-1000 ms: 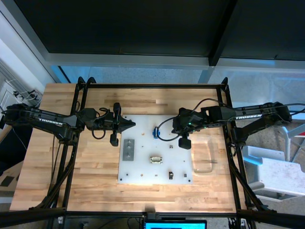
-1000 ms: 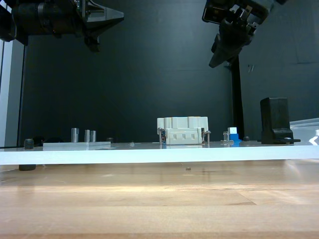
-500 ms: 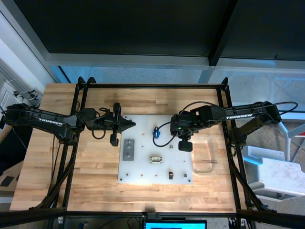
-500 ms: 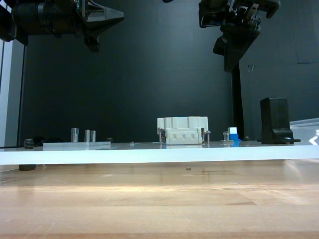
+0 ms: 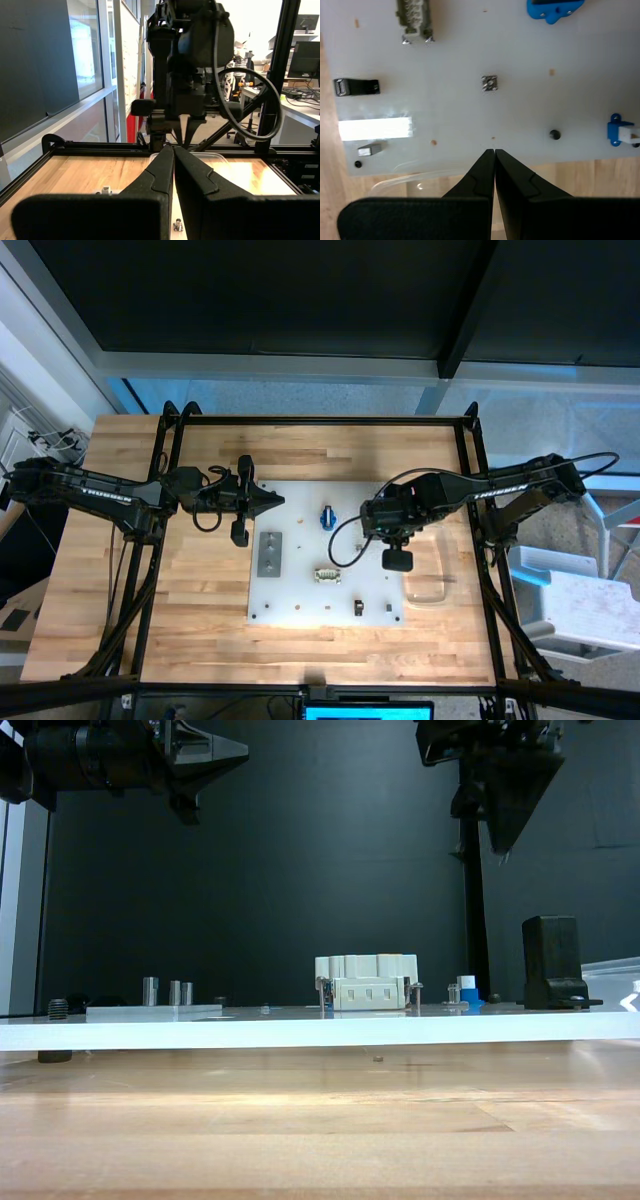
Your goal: Pick the 16mm bar from the taskboard and place it in the container
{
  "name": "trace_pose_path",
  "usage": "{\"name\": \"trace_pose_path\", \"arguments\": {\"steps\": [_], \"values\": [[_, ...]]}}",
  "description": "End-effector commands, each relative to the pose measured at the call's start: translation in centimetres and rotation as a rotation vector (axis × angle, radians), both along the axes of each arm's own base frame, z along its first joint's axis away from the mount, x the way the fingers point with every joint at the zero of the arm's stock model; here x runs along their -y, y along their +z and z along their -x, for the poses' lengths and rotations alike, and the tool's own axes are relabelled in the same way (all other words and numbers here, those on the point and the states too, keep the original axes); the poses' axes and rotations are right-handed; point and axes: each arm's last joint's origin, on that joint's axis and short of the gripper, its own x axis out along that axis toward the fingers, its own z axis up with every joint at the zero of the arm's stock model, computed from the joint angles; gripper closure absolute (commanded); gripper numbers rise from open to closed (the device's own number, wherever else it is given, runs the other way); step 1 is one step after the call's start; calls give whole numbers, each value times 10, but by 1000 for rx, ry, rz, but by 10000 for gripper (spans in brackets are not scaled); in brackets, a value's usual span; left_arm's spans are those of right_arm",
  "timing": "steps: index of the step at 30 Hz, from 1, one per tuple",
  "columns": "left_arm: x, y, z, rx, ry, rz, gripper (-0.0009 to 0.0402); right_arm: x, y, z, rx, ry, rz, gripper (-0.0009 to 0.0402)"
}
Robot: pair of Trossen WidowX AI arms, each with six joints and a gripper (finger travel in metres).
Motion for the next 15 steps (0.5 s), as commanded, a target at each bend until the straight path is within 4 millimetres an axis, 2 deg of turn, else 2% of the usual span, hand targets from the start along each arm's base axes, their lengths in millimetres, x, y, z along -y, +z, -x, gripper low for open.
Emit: {"name": "trace_pose_path", "arguments": {"steps": [1, 15], "values": [[0, 0, 0, 0, 0, 0, 393, -6, 0, 2, -8, 9, -1, 393], [0, 0, 0, 0, 0, 0, 393, -25, -1, 8, -16, -1, -19, 393]]}}
